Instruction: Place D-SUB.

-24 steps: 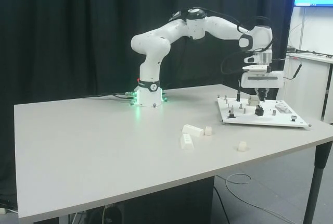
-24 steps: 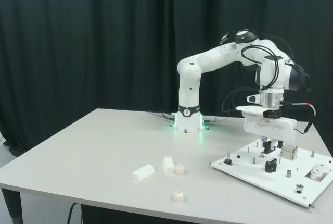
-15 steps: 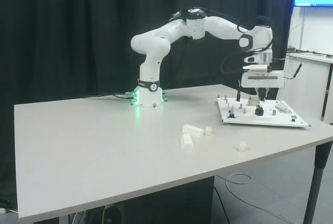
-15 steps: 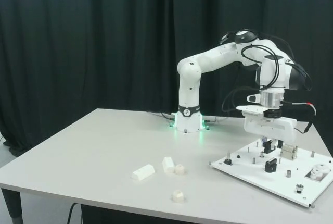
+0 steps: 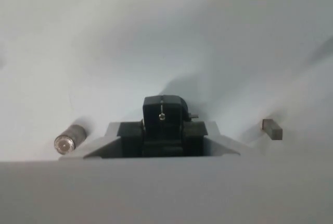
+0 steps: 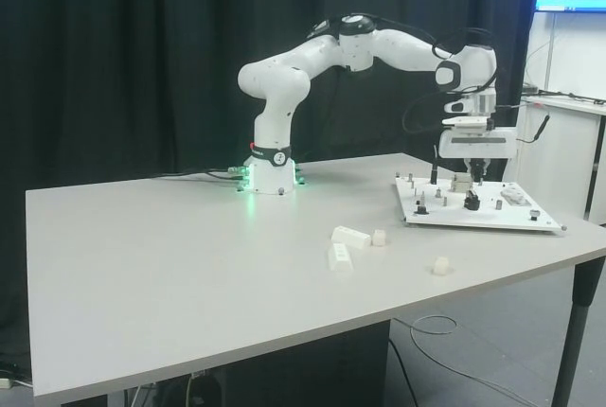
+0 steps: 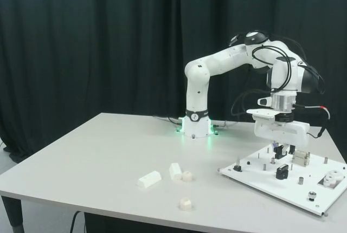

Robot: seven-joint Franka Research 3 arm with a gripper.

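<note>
Hovering over the white board (image 6: 473,215) at the table's (image 6: 189,256) far end, the claw (image 7: 279,149) is low above a black connector (image 5: 162,115) that sits in a grey holder on the board; its fingers' state cannot be told; a metal pin (image 5: 69,138) stands nearby

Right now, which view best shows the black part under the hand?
The wrist view: the black part fills the centre, close. Both room views show it only as a speck under the hand on the white board.
</note>
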